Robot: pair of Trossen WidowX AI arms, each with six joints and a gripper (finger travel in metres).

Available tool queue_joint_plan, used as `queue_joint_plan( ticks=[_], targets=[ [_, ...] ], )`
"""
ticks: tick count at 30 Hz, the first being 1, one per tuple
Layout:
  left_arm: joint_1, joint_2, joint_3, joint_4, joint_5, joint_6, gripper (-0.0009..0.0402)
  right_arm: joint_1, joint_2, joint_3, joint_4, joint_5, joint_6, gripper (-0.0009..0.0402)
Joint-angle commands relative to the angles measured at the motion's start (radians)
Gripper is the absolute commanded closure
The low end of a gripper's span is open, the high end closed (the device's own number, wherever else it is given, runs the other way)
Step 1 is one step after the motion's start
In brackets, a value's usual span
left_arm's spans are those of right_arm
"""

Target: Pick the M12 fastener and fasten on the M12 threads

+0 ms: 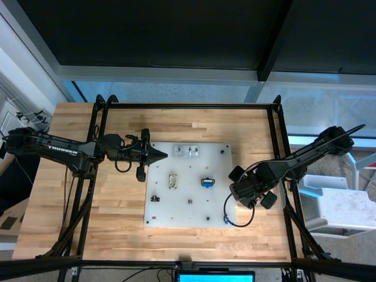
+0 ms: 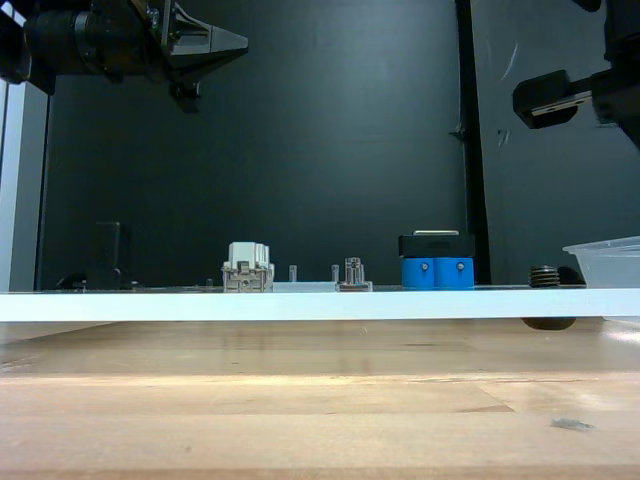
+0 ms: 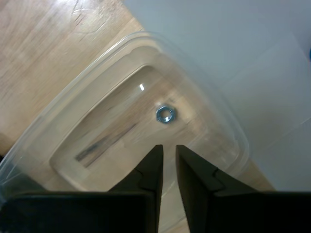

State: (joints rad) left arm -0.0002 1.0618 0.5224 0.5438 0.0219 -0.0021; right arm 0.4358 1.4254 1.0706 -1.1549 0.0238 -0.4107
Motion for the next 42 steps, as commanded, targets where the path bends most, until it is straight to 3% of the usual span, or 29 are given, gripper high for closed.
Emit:
queue_joint_plan(
  ticks=[1, 10, 28, 42],
  targets=[
    [0.000, 0.000, 0.000, 0.000, 0.000, 0.000, 0.0393, 0.001, 0.013, -0.008, 0.023, 0.002, -0.014, 0.0312],
    [0.000, 0.000, 0.000, 0.000, 0.000, 0.000, 0.0393, 0.001, 0.029, -0.080, 0.116, 0.002, -0.045, 0.0257],
    [0.000, 0.000, 0.000, 0.000, 0.000, 0.000, 0.0393, 0.000, 0.054, -0.180, 0.248, 0.002, -0.078, 0.0227],
    [0.000, 0.000, 0.000, 0.000, 0.000, 0.000, 0.0393, -0.002, 0.069, -0.246, 0.333, 0.002, -0.079, 0.0229]
  ],
)
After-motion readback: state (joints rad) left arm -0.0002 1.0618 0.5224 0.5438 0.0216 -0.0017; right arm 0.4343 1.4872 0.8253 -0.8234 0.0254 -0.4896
